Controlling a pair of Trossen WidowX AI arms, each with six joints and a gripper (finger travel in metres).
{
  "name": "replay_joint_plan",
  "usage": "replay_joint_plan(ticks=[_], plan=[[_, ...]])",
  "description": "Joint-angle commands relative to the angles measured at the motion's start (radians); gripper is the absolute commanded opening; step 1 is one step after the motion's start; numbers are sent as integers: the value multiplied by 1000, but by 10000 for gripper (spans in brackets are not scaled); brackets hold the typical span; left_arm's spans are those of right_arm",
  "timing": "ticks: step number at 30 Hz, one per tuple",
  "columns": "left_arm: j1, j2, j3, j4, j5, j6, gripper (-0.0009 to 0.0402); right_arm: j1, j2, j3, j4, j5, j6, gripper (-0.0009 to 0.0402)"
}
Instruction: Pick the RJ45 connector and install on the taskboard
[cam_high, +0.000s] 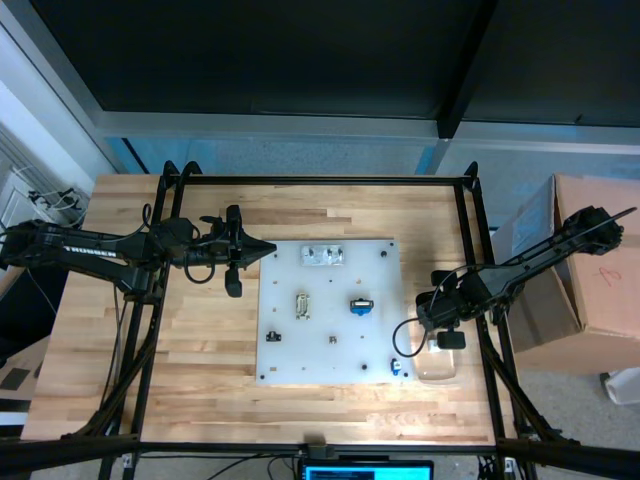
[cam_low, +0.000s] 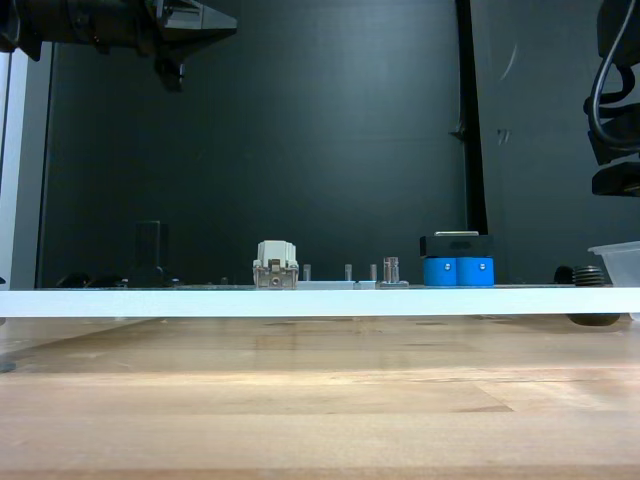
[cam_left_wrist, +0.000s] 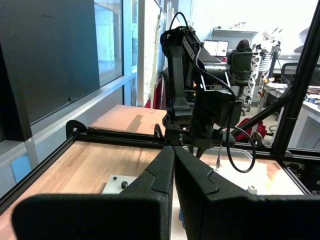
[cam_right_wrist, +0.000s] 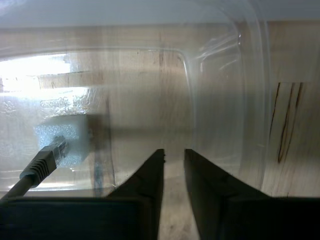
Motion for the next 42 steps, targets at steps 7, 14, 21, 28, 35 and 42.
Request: replay_joint_plan(ticks=[7, 14, 21, 28, 35, 42], plan=[[0, 0, 0, 0, 0, 0, 0, 0, 0, 0, -1, -1, -1, 2], [0, 0, 0, 0, 0, 0, 0, 0, -1, 1, -2, -1, -1, -1], [0, 0, 0, 0, 0, 0, 0, 1, -3, 31, -39, -2, -1, 0], [0, 0, 0, 0, 0, 0, 0, 6, -58, 82, -101, -9, 21, 0], [0, 0, 0, 0, 0, 0, 0, 38, -116, 124, -143, -9, 97, 0], [0, 0, 0, 0, 0, 0, 0, 147, -126, 156, -164, -1, 202, 0]])
